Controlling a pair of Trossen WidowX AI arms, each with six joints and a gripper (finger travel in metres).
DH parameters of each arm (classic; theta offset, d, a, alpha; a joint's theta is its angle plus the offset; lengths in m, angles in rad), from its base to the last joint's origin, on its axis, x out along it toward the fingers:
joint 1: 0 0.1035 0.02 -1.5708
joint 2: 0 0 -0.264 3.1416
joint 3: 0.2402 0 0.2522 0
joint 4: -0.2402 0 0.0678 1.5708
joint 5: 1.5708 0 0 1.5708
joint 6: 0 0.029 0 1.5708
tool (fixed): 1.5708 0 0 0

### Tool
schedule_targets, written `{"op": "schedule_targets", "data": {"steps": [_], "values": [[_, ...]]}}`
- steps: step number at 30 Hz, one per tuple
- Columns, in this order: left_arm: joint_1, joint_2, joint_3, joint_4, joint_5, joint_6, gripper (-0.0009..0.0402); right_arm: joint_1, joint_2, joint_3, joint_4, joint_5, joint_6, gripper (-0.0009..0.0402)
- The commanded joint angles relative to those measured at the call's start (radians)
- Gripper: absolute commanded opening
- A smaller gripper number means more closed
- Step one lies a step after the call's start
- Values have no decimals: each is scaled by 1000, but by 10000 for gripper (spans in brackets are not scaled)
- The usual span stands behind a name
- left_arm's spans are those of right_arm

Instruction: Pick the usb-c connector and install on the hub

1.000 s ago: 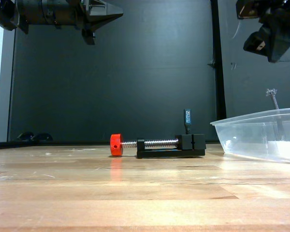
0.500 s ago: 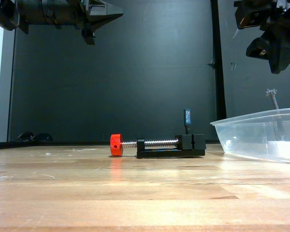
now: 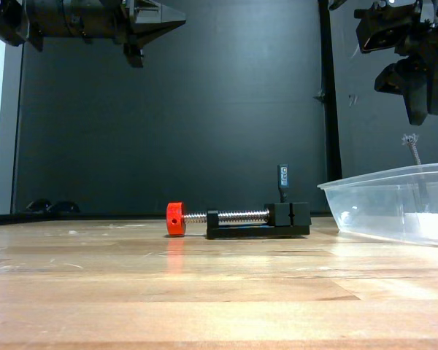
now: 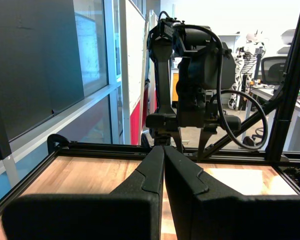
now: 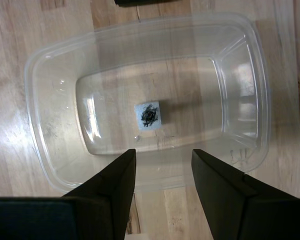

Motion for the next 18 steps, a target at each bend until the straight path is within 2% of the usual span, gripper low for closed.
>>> {"op": "schedule_targets", "data": {"steps": [1, 6, 9, 18], "values": [[0, 0, 0, 0, 0, 0, 0, 2, 14, 0, 6, 2, -2, 171], [0, 0, 0, 0, 0, 0, 0, 6, 45, -5, 24, 9, -2, 182], [0, 0, 0, 0, 0, 0, 0, 10, 59, -8, 31, 26, -2, 184], [0, 0, 0, 0, 0, 0, 0, 26, 106, -13, 60, 24, -2, 184]]}}
